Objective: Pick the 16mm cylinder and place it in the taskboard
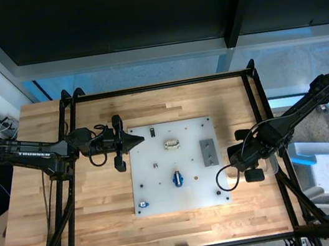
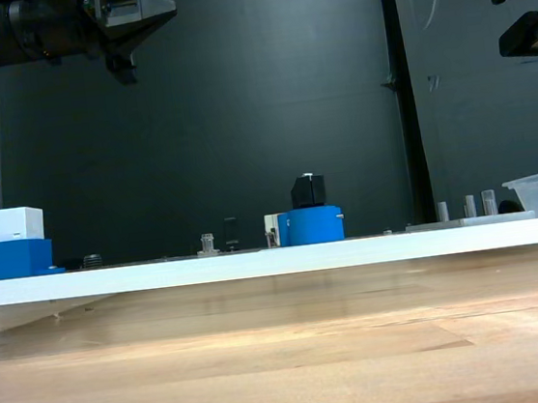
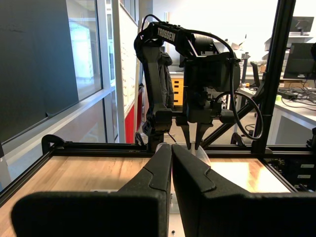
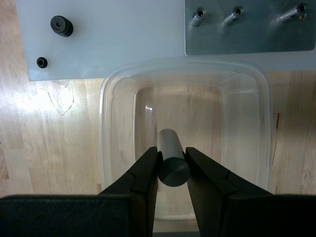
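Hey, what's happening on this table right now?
The right gripper has its jaws shut on a small grey metal cylinder, held in the air above a clear plastic tray beside the white board. The cylinder is not yet in the board. The left gripper, jaws shut, hangs high over the board's left edge, holding nothing.

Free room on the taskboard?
Bare: taskboard's near-right patch between blue connector and grey block. Crowded: around the block's pegs. Right gripper holds the 16mm cylinder over the clear tray; left gripper hovers at board's far-left corner.
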Controlling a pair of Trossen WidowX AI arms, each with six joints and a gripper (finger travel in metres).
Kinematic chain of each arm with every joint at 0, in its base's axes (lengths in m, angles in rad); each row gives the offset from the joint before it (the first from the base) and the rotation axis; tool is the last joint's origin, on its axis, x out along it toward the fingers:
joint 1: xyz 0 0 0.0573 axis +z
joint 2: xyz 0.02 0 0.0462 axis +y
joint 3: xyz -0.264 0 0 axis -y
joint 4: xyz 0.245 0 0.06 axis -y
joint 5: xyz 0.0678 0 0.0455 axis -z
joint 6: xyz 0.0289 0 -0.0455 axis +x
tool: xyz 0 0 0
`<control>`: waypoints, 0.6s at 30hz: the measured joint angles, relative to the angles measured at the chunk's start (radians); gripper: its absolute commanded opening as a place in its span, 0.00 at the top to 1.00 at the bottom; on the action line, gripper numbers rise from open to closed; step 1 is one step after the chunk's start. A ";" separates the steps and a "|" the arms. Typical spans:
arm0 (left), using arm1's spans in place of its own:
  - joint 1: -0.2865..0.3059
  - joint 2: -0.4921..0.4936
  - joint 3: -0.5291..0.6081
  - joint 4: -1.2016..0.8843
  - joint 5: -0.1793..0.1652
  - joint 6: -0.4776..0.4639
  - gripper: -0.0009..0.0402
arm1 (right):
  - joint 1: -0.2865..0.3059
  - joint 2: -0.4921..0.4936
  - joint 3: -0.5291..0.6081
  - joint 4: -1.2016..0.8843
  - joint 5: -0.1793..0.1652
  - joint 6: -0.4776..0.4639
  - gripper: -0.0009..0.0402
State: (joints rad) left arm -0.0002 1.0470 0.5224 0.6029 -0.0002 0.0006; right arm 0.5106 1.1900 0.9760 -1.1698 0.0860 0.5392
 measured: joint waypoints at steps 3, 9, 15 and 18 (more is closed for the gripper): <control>0.000 0.000 0.000 0.000 0.000 0.000 0.98 | -0.001 0.000 0.000 0.005 0.000 0.000 0.94; 0.000 0.000 0.000 0.000 0.000 0.000 0.98 | -0.023 0.035 0.018 0.015 0.000 -0.010 0.94; 0.000 0.000 0.000 0.000 0.000 0.000 0.98 | -0.050 0.108 0.077 0.022 0.001 -0.037 0.94; 0.000 0.000 0.000 0.000 0.000 0.000 0.98 | -0.053 0.147 0.106 0.033 0.001 -0.047 0.94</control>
State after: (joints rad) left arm -0.0002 1.0470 0.5224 0.6029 -0.0006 0.0006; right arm 0.4572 1.3373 1.0824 -1.1370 0.0872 0.4919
